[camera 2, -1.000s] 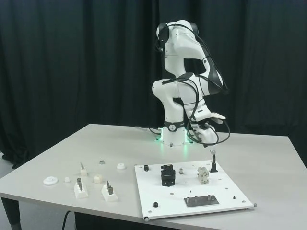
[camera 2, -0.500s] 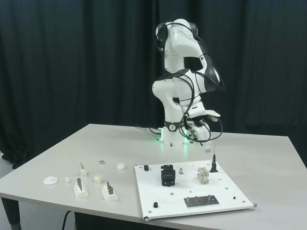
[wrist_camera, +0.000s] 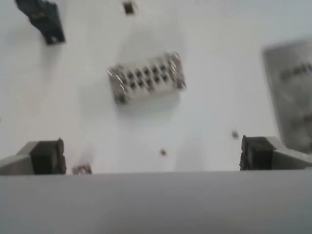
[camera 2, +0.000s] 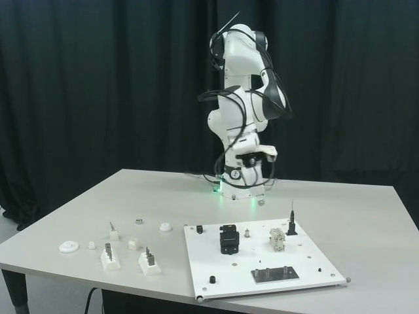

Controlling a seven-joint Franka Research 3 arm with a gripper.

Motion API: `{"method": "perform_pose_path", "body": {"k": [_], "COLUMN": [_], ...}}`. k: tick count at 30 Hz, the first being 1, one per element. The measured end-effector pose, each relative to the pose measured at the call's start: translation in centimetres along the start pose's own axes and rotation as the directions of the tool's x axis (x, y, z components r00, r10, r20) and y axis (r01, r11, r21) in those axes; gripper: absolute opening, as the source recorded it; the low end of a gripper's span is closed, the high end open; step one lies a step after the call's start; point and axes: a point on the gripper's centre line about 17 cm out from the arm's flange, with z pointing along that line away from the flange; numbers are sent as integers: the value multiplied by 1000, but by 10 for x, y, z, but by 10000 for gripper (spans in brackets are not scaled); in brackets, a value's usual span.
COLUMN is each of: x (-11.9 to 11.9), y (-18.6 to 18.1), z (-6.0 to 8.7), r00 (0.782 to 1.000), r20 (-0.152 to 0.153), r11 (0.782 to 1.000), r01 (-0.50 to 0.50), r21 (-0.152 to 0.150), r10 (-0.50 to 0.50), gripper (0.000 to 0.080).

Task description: Pick medium gear.

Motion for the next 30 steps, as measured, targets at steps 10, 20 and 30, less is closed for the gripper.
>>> {"method": "perform_pose_path", "body": {"k": [10,20,30], "x": [-41,-83,-136], "y": [27,45,51], "z": [-22,-41,-63], "r00": [993,974,878], "r20": [41,84,144], "r11": [994,977,889], "r01": [-108,-208,-451], "r21": [-21,-38,-75], "r10": [108,211,457], "gripper": [800,800,800]}}
